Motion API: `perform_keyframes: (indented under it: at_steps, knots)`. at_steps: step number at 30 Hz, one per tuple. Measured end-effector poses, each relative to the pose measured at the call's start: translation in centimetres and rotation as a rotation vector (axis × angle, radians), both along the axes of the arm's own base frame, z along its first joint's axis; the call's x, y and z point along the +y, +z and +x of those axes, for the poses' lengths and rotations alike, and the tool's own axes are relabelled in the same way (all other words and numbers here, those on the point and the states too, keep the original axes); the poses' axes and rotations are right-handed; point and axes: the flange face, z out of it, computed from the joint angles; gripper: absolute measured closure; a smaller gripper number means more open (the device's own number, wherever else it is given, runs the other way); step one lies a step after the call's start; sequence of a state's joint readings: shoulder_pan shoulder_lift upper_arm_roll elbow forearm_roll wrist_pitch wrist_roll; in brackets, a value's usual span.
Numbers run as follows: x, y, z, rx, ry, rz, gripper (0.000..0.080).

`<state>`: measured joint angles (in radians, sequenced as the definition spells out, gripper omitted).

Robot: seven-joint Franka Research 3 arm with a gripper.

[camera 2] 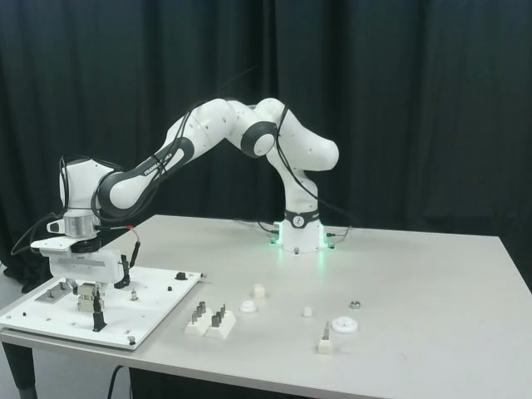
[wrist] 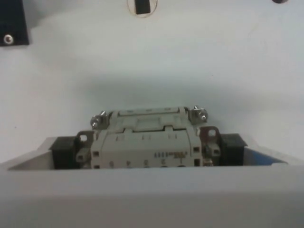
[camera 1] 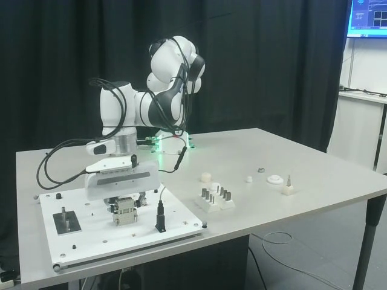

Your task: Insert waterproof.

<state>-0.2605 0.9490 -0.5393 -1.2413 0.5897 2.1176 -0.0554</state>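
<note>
The waterproof connector [wrist: 149, 140] is a grey-white block with a screw at each upper corner. My gripper [wrist: 149, 154] is shut on it, with a black finger pad [wrist: 64, 152] on one side and another [wrist: 232, 147] on the other. In the first room view the gripper [camera 1: 124, 204] holds the connector [camera 1: 124, 214] low over the middle of the white board [camera 1: 181, 225]. I cannot tell whether the connector touches the board. The second room view shows the connector [camera 2: 87, 297] over the board [camera 2: 158, 309] at the table's left end.
On the board stand a black upright part [camera 1: 161, 220] with a cable and a grey block with a peg [camera 1: 65, 222]. Two white holders with pins [camera 1: 214, 198] and several small white parts [camera 1: 275, 179] lie on the grey table [camera 1: 314, 163].
</note>
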Motion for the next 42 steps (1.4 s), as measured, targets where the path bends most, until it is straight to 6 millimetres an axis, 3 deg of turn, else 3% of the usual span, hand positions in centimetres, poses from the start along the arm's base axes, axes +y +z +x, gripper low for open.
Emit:
perform_keyframes:
  at_steps: [42]
  knots:
    - [-0.08, -0.03, -0.06, -0.001, -0.041, 0.012, 0.0179]
